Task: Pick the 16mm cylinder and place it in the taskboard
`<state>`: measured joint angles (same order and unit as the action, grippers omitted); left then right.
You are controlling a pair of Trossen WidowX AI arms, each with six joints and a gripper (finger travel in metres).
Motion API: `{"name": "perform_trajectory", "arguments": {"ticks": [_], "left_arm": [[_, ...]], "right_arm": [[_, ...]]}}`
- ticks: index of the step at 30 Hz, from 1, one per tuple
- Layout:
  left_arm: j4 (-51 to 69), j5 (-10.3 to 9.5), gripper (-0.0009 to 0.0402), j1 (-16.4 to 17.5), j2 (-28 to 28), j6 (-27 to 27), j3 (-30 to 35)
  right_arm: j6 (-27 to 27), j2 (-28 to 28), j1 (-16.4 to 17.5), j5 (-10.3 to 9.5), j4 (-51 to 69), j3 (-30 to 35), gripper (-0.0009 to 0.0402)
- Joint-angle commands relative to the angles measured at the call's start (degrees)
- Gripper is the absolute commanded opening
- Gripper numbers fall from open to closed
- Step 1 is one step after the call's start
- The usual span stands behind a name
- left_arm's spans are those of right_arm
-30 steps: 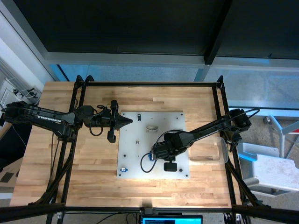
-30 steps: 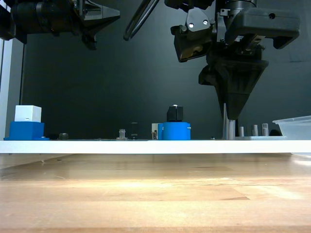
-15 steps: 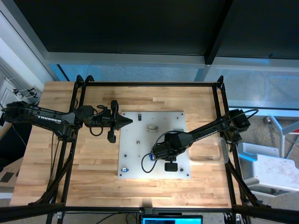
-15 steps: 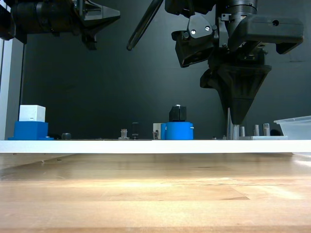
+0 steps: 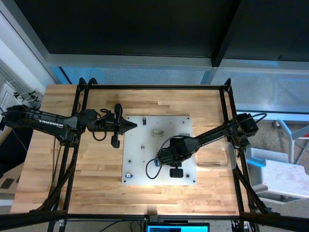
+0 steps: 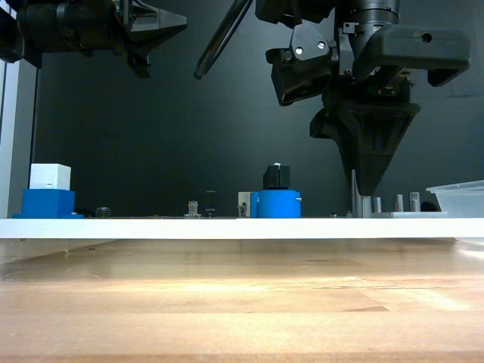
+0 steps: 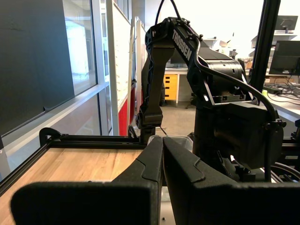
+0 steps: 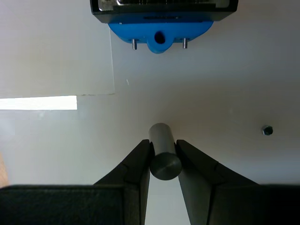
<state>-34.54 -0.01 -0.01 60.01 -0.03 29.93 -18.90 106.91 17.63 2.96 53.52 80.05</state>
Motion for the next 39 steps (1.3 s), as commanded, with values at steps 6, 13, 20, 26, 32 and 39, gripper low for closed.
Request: {"name": "perform_trajectory", "arguments": {"ticks": [6,13,20,26,32,39], "left_arm": [[0.0,0.0,0.0,0.0,0.0,0.0,0.0],[0.0,0.0,0.0,0.0,0.0,0.0,0.0],[0.0,0.0,0.0,0.0,0.0,0.0,0.0],[0.0,0.0,0.0,0.0,0.0,0.0,0.0],[0.0,0.0,0.0,0.0,0.0,0.0,0.0],[0.0,0.0,0.0,0.0,0.0,0.0,0.0]], "right_arm": [[0.2,0.6,0.0,-0.11,-1.2,0.0,0.0009],[0.2,0.6,0.0,-0.09,-1.3,-0.2,0.0009],[0.1,0.6,0.0,-0.11,-3.1,-1.9,0.0009],[0.1,0.6,0.0,-0.15,-3.3,-1.9,0.001],[0.1,0.6,0.0,-0.15,-3.3,-1.9,0.0054],[0.1,0.5,0.1,-0.04,-3.3,-1.9,0.0123]]}}
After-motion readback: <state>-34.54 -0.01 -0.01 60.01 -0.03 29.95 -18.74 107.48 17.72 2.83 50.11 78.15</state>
